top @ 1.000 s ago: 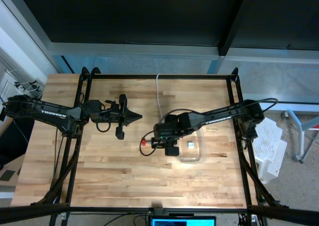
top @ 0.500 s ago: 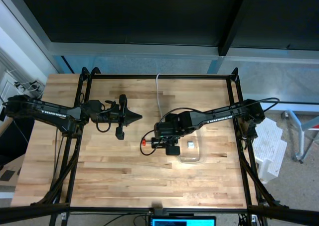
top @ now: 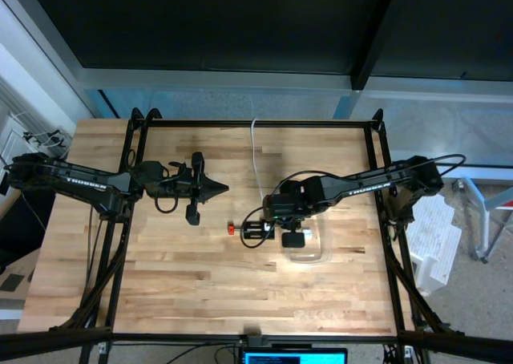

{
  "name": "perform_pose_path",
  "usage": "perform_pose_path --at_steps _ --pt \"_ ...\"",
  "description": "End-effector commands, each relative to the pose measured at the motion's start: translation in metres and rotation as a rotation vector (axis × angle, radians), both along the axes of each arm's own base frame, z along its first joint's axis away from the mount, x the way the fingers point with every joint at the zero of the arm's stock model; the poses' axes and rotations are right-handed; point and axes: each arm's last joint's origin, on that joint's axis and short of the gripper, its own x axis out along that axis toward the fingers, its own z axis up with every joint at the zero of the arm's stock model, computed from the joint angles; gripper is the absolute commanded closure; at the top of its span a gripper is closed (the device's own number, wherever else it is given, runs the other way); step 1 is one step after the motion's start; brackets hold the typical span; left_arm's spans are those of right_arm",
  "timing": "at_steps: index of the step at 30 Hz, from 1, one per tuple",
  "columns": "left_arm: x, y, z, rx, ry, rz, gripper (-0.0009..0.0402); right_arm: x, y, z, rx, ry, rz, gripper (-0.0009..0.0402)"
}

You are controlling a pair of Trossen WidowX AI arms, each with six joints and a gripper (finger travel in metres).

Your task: Remove the power plug from the receptacle and place in the container

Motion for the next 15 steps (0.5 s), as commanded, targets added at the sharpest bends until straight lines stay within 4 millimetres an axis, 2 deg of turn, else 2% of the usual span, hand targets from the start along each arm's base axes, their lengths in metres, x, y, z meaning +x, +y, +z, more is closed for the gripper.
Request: perform_pose_path --at_steps 1,15 --pt "0.0 0.0 0.0 0.0 -0.001 0.0 0.0393 -0.012 -0.002 -0.005 -0.003 0.012 -0.001 0.0393" --pt "0.0 0.0 0.0 0.0 0.0 0.0 0.0393 -0.054 -0.009 -0.047 -0.043 0.095 -0.008 0.0393"
